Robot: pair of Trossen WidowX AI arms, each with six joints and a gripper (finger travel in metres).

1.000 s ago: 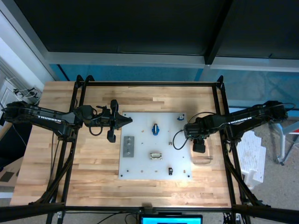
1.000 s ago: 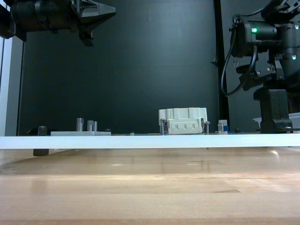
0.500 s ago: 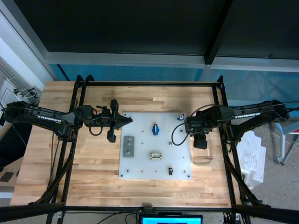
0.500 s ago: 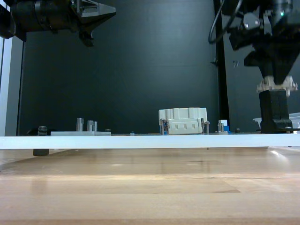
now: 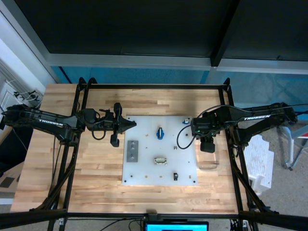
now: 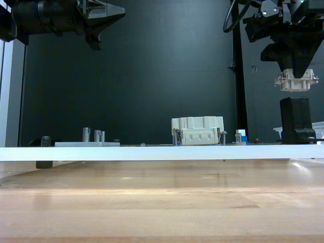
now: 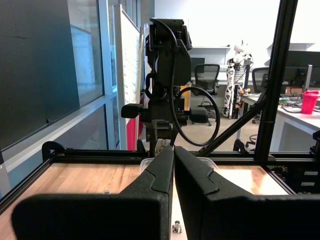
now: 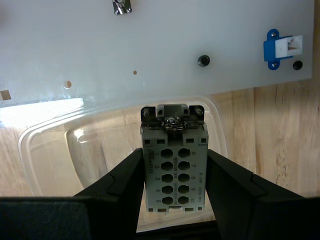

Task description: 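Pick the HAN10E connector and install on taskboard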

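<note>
Aloft, right hand (image 8: 174, 156) clamps HAN10E connector (image 6: 295, 83) over tray (image 8: 46, 150); left hand (image 7: 174, 161) near taskboard (image 5: 144, 174).

The left gripper (image 5: 131, 124) is held raised and level, fingers (image 7: 200, 180) pressed together. The right gripper (image 6: 296, 70) is pointed downward at the right side, clamped on the HAN10E connector (image 8: 174, 165).
</note>
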